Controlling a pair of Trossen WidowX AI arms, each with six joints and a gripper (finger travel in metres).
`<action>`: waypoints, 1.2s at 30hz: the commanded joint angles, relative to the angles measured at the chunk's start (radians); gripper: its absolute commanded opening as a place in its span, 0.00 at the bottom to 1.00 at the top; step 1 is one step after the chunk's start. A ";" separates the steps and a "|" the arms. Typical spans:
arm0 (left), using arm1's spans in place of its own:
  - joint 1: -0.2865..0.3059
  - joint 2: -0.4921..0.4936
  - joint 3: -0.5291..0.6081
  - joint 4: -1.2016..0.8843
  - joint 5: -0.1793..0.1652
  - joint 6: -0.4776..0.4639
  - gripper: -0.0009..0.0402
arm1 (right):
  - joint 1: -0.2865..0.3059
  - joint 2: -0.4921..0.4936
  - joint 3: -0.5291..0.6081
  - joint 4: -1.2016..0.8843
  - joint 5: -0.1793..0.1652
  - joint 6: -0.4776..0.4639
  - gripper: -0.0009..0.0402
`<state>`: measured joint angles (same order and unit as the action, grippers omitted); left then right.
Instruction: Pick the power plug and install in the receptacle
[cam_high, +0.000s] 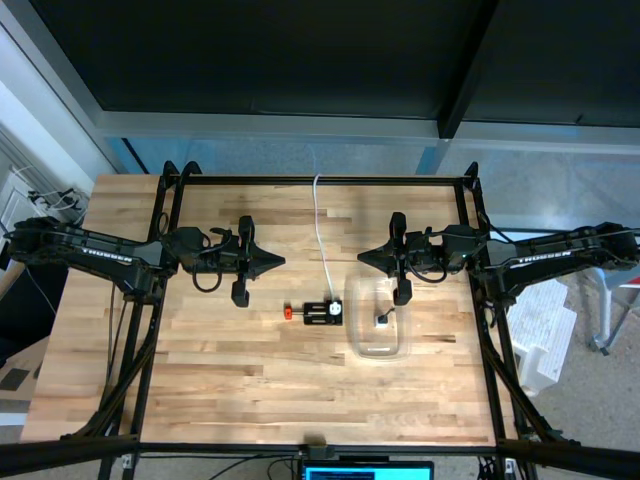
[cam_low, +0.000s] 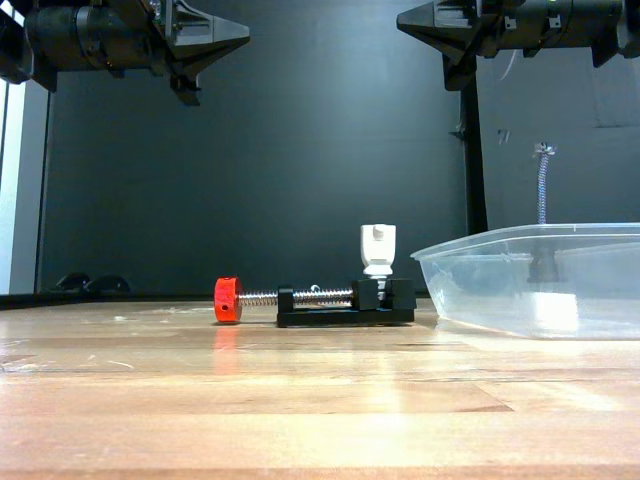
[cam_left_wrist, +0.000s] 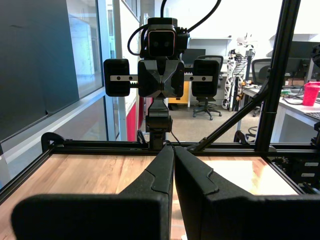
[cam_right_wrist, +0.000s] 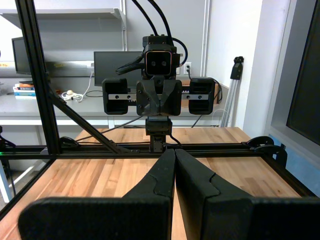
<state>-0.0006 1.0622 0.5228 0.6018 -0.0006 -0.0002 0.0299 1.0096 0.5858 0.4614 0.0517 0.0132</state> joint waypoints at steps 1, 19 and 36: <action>0.000 0.000 0.000 0.000 0.000 0.000 0.02 | 0.000 0.000 0.000 0.000 0.000 0.000 0.02; 0.001 0.000 0.000 0.000 0.000 0.000 0.02 | 0.001 0.000 0.000 0.000 0.000 0.001 0.02; 0.000 0.000 0.000 0.000 0.000 0.000 0.02 | 0.007 -0.071 0.109 -0.392 -0.018 0.058 0.02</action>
<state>-0.0002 1.0622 0.5224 0.6018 -0.0010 -0.0002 0.0353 0.9508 0.6750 0.1490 0.0330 0.0696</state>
